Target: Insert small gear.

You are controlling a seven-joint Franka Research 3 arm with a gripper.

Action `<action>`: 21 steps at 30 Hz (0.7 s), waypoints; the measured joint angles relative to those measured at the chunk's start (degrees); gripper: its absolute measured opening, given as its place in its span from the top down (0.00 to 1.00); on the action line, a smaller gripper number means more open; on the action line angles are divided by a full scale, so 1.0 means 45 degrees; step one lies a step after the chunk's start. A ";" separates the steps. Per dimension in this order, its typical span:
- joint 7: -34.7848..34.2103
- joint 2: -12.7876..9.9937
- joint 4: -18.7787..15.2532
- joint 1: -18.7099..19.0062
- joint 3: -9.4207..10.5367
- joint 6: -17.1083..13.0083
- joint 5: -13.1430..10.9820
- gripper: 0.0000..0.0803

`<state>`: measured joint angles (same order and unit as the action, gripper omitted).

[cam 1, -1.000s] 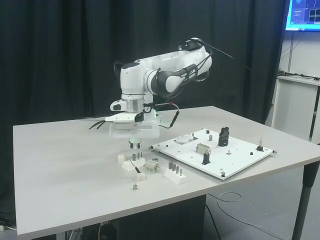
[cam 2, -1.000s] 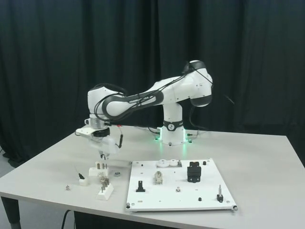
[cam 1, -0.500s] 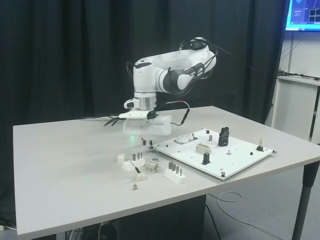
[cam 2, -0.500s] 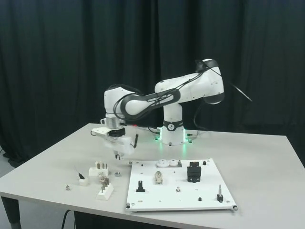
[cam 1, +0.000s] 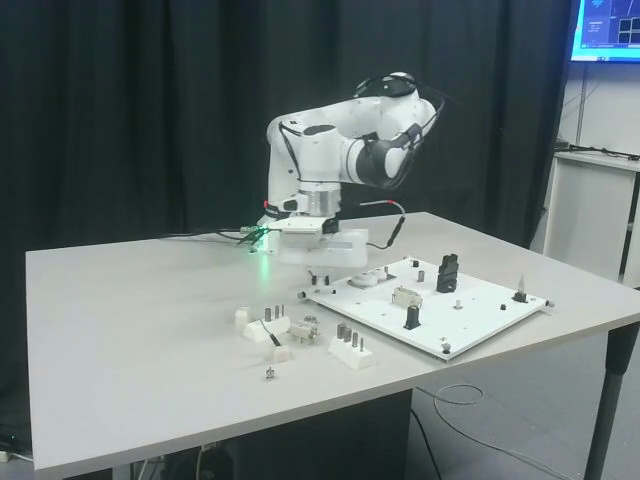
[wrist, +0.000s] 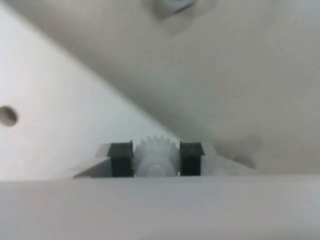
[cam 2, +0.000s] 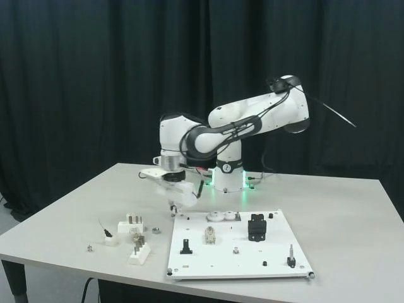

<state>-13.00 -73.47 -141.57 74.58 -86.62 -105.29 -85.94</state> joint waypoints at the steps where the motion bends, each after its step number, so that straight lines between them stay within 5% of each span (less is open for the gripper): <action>1: -0.0147 0.0004 -0.0042 0.0167 -0.0001 -0.0041 0.0000 0.76; 21: -0.3682 0.0301 -0.0524 0.3081 -0.0063 -0.0264 0.0479 0.76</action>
<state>-29.57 -72.11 -143.93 88.45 -86.90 -106.48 -83.79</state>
